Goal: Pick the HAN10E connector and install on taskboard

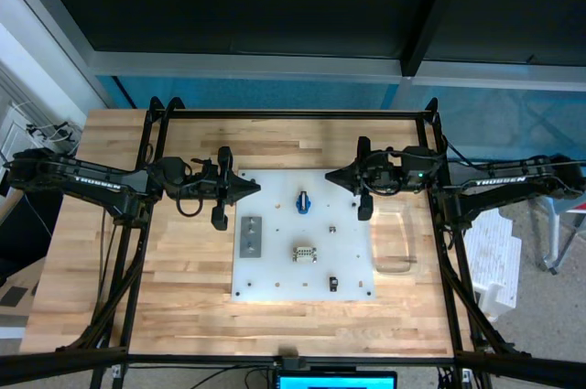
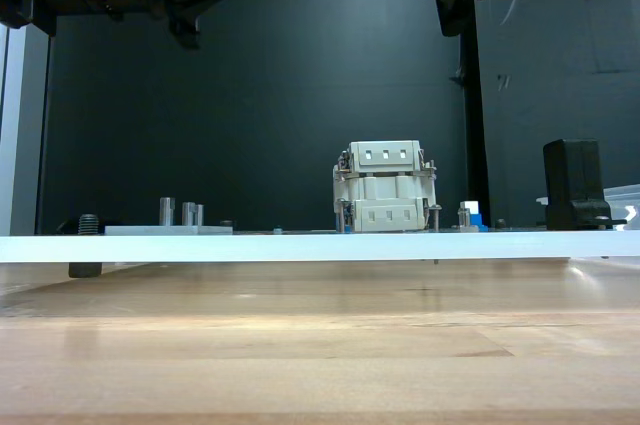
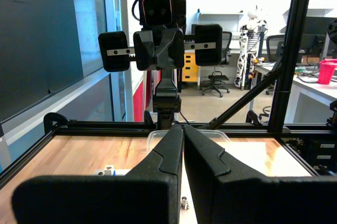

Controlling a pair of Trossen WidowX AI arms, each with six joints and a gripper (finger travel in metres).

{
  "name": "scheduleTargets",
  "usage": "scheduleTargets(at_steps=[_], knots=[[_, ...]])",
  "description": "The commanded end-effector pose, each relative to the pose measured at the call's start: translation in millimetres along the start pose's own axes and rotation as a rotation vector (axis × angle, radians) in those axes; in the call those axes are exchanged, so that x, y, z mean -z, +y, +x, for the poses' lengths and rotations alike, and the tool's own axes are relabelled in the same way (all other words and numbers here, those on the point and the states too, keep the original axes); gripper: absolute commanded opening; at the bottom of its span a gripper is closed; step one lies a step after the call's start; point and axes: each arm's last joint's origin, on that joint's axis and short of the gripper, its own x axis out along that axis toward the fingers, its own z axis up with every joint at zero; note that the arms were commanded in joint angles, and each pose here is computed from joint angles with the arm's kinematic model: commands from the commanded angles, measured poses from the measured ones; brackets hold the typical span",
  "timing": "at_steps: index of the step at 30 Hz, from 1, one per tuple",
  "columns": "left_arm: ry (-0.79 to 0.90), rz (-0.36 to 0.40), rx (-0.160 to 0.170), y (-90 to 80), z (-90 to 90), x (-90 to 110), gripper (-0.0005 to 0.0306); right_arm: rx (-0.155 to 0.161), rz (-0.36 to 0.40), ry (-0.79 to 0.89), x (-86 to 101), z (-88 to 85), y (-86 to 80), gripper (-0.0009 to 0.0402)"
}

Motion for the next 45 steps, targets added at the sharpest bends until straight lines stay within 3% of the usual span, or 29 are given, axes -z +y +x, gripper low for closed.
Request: scheduleTargets(at_steps=[1, 19, 45], knots=[[0.000, 0.000, 0.000, 0.0, 0.1, 0, 0.0001, 0.005, 0.007, -0.057, 4.9, -3.5, -0.9, 0.0000], [0.000, 0.000, 0.000, 0.0, 0.1, 0, 0.0001, 0.005, 0.031, -0.025, 26.1, -9.0, -3.0, 0.0000], [0.000, 0.000, 0.000, 0.1, 0.1, 0, 0.0001, -0.005, 0.026, -0.001, 28.5, -1.3, -1.4, 0.0000]])
